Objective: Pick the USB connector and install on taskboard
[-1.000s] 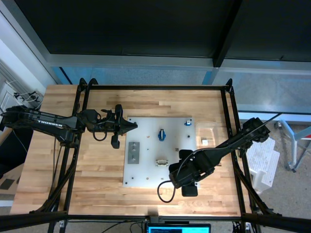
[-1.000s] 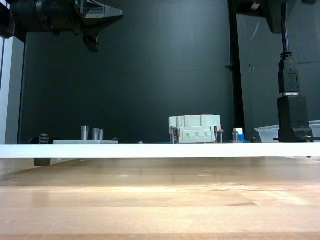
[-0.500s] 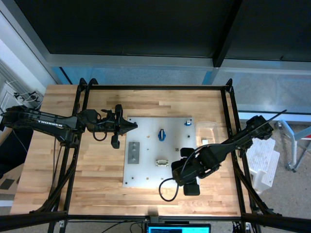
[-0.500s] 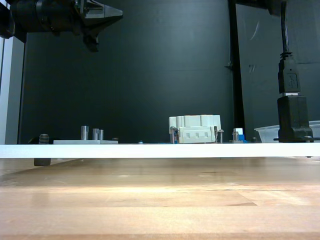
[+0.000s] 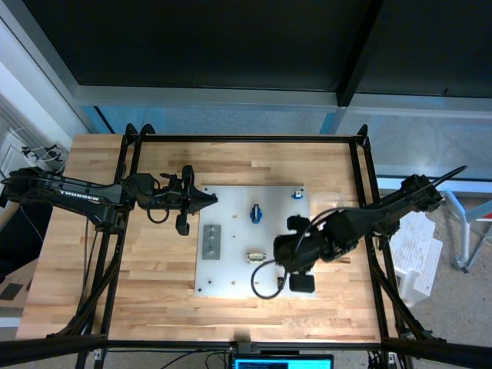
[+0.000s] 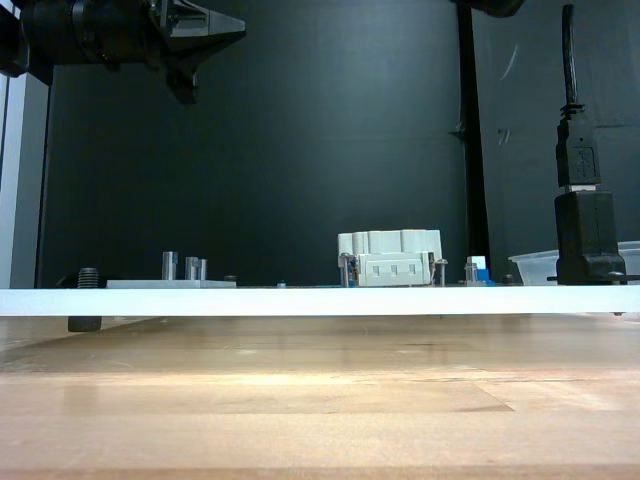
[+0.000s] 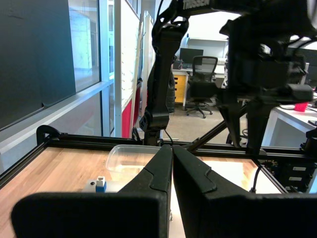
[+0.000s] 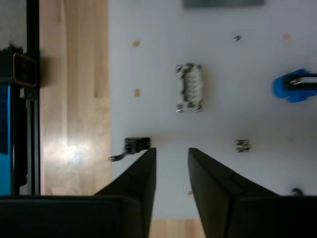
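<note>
The USB connector (image 6: 588, 215) stands upright on the taskboard (image 6: 300, 301) near its near right edge, its black cable rising out of view. In the right wrist view the USB connector (image 8: 137, 144) lies just beside my right gripper (image 8: 171, 151), which hangs above the taskboard (image 8: 237, 104), open, with nothing between its fingers. My right arm (image 5: 338, 231) reaches in over the taskboard (image 5: 231, 273). My left gripper (image 5: 206, 198) hovers by the board's far left edge, and its fingers (image 7: 163, 163) are shut on nothing.
On the board are a grey block (image 5: 211, 241), a silver connector (image 5: 256, 257) and a blue knob (image 5: 256, 213). A clear plastic tray (image 5: 327, 209) sits at the board's right. Black frame rails (image 5: 361, 200) ring the table, and a monitor (image 5: 282, 361) is at the near edge.
My right gripper has lifted and drawn back from the near right of the board, leaving the low view. The USB connector stays upright in place. The left arm has not moved.
</note>
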Controlling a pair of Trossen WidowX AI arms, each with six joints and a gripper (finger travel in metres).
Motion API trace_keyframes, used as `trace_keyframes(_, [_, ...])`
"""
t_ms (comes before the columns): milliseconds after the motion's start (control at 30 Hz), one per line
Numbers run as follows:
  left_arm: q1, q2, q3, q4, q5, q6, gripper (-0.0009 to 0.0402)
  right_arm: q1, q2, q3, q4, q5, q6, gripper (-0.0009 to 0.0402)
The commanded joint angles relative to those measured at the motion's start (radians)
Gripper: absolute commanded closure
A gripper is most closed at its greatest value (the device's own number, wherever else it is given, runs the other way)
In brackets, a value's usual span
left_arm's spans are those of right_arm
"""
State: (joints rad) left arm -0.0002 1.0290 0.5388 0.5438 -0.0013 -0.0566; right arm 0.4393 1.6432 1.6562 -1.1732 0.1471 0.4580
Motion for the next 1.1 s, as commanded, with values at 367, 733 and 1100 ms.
trace_keyframes(367, [0.0,0.0,0.0,0.0,0.0,0.0,0.0393,-0.185,-0.118,-0.101,0.119,-0.017,-0.171,0.0392])
trace_keyframes(733, [0.0,0.0,0.0,0.0,0.0,0.0,0.0393,-0.317,-0.306,-0.317,0.328,-0.048,-0.312,0.0393])
trace_keyframes(1100, [0.0,0.0,0.0,0.0,0.0,0.0,0.0393,-0.397,-0.454,-0.524,0.662,-0.053,-0.383,0.0393])
